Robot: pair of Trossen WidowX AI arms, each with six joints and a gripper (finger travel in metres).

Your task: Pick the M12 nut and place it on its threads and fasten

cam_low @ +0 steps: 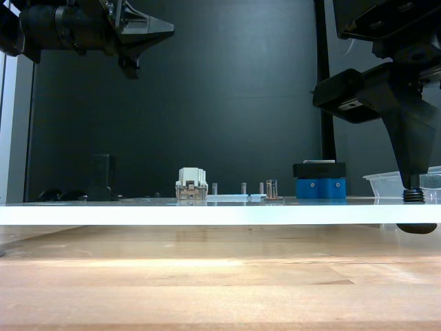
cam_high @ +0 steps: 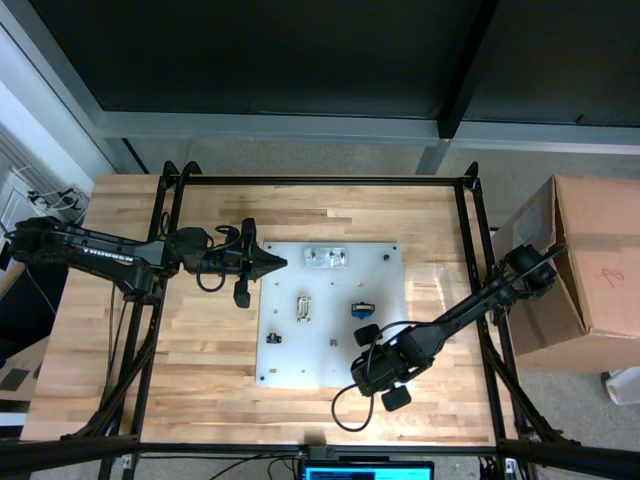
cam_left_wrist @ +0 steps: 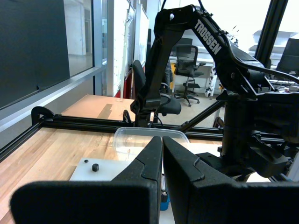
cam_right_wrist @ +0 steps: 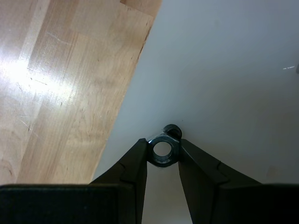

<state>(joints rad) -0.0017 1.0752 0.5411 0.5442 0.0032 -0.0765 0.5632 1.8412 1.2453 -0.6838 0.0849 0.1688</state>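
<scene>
Low, right pincer (cam_right_wrist: pixel 162 148) grips nut (cam_right_wrist: pixel 163 154) — bore upright (left pincer (cam_high: pixel 283 262) aloft).

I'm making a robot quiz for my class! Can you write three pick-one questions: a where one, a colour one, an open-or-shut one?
1. Where is the nut? A in a bucket; B held in the right gripper; C on a shelf.
2. What colour is the board? A white; B red; C green.
3. The left gripper is: A wide open; B shut; C holding the nut.
Answers: 1 B, its fingers pinch it beside the bare stud. 2 A, it shows white from above. 3 B, its fingers meet, empty.
</scene>
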